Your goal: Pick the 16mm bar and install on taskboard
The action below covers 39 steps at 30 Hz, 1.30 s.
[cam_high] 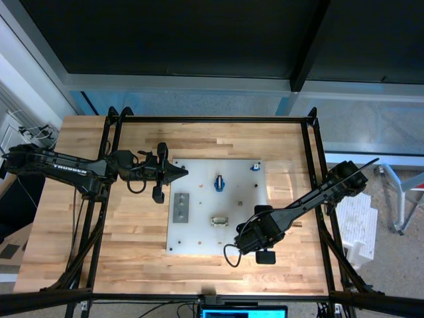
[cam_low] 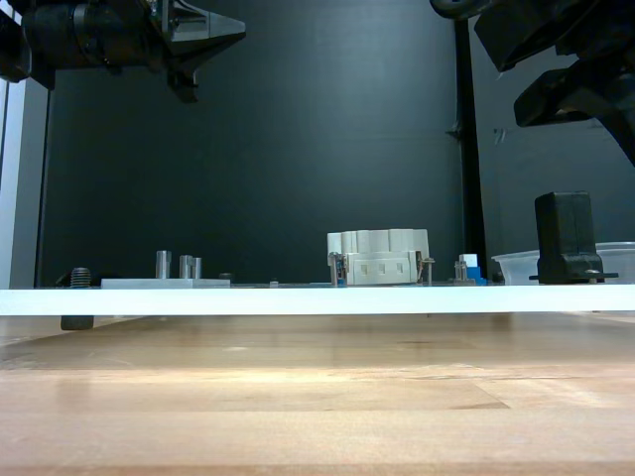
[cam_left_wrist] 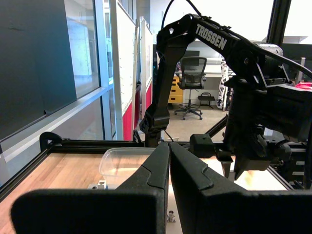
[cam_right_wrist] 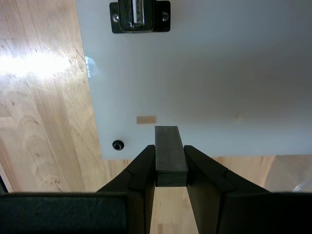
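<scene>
The taskboard (cam_high: 199, 232) is a white square plate lying mid-table. My right gripper (cam_high: 242, 243) hangs above the board's near edge, pointing down. In the right wrist view it (cam_right_wrist: 170, 148) is shut on a short dark-grey bar, the 16mm bar (cam_right_wrist: 169, 156), which sticks out between the fingers over the taskboard (cam_right_wrist: 219, 73). My left gripper (cam_high: 184, 171) hovers high by the board's far left corner, its fingertips (cam_left_wrist: 158, 151) shut together and holding nothing.
On the board sit a grey two-hole block (cam_high: 181, 207), a blue knob (cam_high: 219, 182) and a beige connector (cam_high: 219, 221). A black upright block (cam_high: 266, 256) stands on the wood beside my right gripper. A clear plastic tub (cam_left_wrist: 124, 163) lies at the right.
</scene>
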Each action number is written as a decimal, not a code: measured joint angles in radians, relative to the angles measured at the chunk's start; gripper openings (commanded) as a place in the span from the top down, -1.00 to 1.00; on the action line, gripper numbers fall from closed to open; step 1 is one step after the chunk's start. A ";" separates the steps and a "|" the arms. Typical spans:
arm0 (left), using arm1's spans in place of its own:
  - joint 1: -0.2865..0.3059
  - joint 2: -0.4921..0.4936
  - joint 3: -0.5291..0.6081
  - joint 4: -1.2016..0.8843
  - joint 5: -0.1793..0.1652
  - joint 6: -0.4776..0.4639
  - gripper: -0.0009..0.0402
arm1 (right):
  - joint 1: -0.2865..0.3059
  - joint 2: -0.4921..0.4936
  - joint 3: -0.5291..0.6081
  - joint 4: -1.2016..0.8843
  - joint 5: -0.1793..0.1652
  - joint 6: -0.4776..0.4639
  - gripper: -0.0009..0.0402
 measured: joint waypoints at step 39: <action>0.000 0.000 0.000 0.000 0.000 0.000 0.96 | 0.036 0.041 -0.018 0.056 0.002 0.037 0.89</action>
